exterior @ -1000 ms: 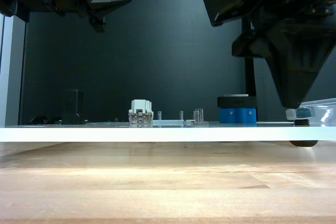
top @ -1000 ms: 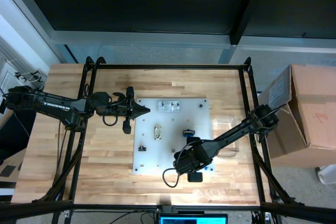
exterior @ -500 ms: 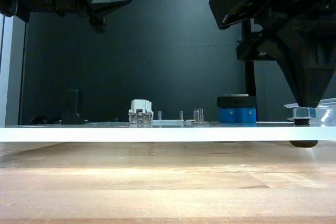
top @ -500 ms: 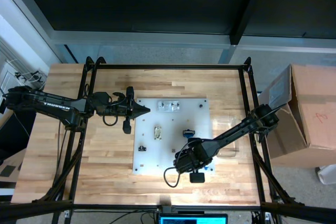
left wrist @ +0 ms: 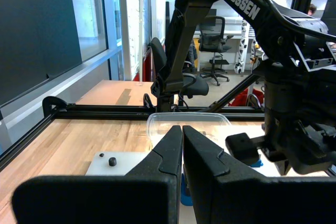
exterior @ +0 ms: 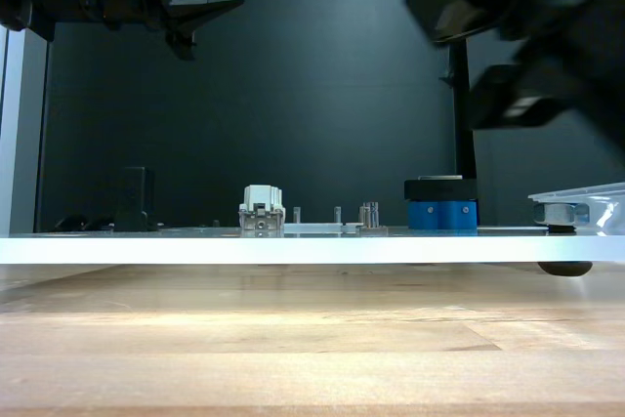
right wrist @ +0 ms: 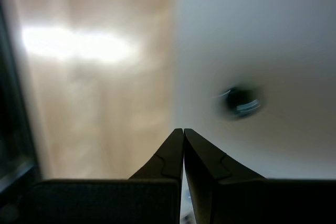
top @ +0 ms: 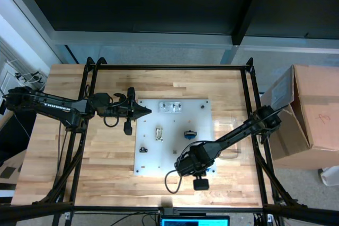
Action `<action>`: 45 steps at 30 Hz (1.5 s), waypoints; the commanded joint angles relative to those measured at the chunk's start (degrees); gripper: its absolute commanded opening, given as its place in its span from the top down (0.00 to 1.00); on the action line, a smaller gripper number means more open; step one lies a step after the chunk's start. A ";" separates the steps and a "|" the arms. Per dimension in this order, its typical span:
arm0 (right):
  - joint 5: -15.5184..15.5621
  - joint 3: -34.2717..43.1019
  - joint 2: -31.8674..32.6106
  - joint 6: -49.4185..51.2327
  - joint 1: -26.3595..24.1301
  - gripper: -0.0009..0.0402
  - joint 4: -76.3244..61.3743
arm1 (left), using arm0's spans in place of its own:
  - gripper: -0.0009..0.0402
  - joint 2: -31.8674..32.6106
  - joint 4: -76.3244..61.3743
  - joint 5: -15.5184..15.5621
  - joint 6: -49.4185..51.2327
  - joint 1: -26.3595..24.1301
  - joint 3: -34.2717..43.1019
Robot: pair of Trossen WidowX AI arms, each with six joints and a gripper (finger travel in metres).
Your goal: Pick the M12 nut and place it on its threads and fasten
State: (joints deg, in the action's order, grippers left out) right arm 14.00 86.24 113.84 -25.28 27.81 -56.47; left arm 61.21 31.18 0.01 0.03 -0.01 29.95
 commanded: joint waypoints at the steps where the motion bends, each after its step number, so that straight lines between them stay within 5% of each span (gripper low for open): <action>1: -2.47 0.07 -0.22 -0.13 0.09 0.98 -0.57 | 0.98 0.00 0.02 0.00 0.00 0.02 0.00; 12: -15.96 0.07 -0.22 -1.62 0.02 0.98 -2.56 | 0.98 0.00 0.02 0.00 0.00 0.00 0.00; 18: -17.51 0.04 0.07 -3.02 -0.02 0.98 -1.57 | 0.98 0.00 0.02 0.00 0.00 0.00 0.00; 21: -12.72 0.02 0.04 -2.54 -0.04 0.98 -0.13 | 0.98 0.00 0.02 0.00 -0.02 0.00 0.00; 24: -0.28 0.02 0.04 0.66 -0.02 0.98 1.09 | 0.98 0.00 0.02 0.00 0.00 0.02 0.00; 28: 1.60 0.02 -0.04 0.33 -0.02 0.98 0.04 | 0.98 0.00 0.02 0.00 0.00 0.00 0.00; 45: -19.34 0.15 -0.28 -7.87 -0.13 0.98 -2.84 | 0.98 0.00 0.02 0.00 0.00 0.00 0.00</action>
